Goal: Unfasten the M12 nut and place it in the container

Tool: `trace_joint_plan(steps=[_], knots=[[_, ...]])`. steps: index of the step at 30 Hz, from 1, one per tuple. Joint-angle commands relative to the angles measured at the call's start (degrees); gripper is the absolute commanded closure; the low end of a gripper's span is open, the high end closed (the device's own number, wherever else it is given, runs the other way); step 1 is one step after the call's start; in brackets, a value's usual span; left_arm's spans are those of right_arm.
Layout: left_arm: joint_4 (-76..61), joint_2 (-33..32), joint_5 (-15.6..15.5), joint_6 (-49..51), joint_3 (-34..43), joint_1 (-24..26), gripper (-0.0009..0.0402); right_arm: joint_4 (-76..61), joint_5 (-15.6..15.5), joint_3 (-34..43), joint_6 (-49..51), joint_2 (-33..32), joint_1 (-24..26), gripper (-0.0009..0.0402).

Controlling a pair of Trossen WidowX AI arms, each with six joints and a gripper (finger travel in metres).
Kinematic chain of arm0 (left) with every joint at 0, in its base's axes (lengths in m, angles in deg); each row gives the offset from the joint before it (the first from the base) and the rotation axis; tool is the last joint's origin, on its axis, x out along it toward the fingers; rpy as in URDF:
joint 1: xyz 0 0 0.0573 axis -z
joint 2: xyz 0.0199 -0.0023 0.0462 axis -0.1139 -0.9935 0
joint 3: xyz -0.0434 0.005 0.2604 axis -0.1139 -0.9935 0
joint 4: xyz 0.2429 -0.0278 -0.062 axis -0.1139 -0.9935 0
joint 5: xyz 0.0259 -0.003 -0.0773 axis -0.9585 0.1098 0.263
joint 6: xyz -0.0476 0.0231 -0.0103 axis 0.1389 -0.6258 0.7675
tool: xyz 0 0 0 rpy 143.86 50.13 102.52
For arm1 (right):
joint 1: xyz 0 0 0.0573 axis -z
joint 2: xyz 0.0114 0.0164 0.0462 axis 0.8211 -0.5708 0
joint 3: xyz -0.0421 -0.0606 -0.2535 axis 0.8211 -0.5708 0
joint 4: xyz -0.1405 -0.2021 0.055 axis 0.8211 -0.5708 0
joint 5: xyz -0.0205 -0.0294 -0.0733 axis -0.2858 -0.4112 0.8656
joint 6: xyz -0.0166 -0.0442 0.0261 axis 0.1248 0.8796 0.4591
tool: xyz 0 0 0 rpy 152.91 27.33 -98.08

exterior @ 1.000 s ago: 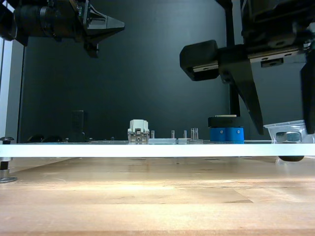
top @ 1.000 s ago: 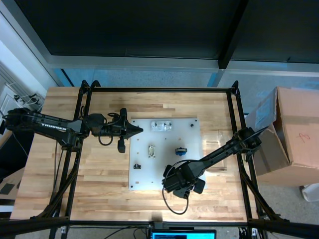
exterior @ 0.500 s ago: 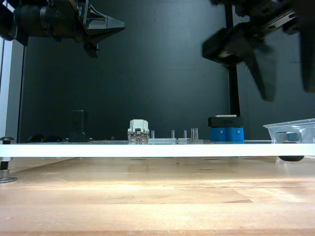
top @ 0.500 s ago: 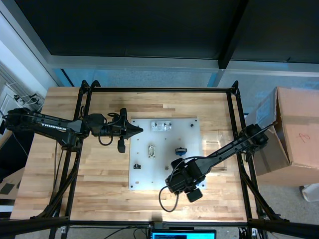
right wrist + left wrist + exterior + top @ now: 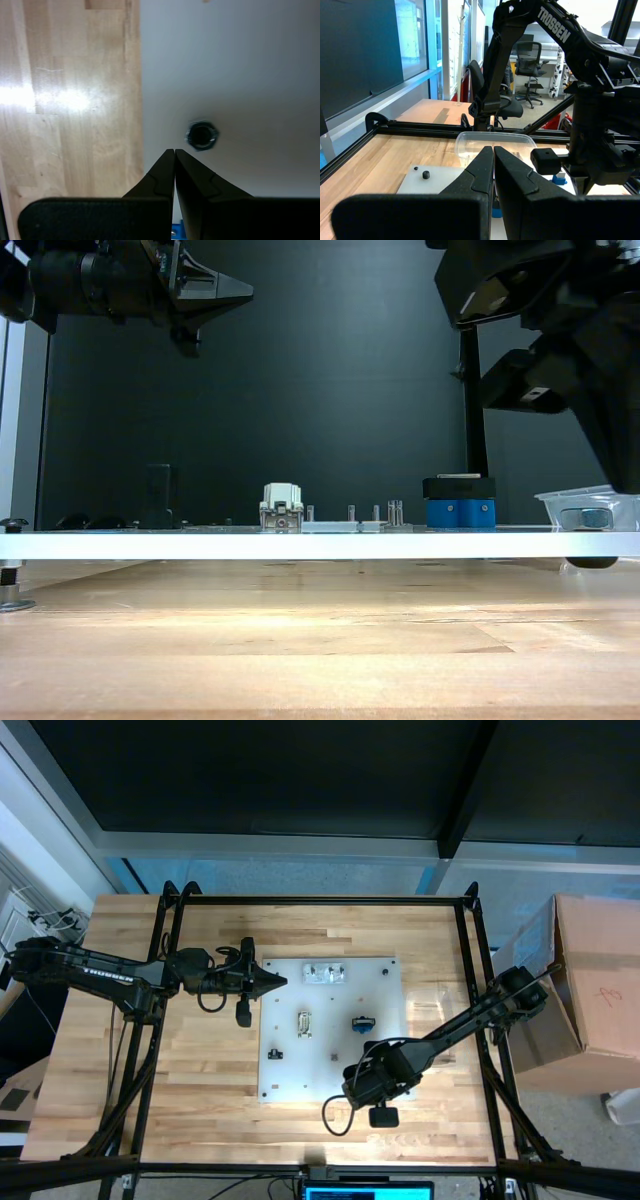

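Note:
The small silver nut sits on its stud on the white board, its dark centre showing. My right gripper hangs above it, shut with nothing between its fingers, and its tips are just beside the nut. In the low view the nut stands in front of the clear container. The right arm hides the stud in the high view, where the container lies right of the board. My left gripper hovers shut and high at the board's far left edge, tips together.
A blue connector and a grey-white connector stand mid-board. A black frame rings the table. A cardboard box sits off the right edge. The right arm's cable loops over the near wood.
The right gripper stood open astride the nut, then rose, shifted toward the near edge and shut empty. The nut has stayed where it was. The left arm has not moved.

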Motion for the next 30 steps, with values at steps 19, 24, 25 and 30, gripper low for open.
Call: trace_joint_plan(steps=[19,24,25,30], knots=[[0.0,0.0,0.0,0.0,0.0,0.0,0.0393,2.8,0.2,-3.0,0.5,-0.1,0.2,0.0394],[0.0,0.0,0.0,0.0,0.0,0.0,0.0393,0.1,8.7,-3.0,-0.3,1.2,0.2,0.0394],[0.0,0.0,0.0,0.0,0.0,0.0,0.0393,-1.1,11.5,-2.7,-0.7,1.6,0.2,0.0394],[0.0,0.0,0.0,0.0,0.0,0.0,0.0393,-6.3,16.5,-1.0,-2.3,3.0,0.2,0.0393]])
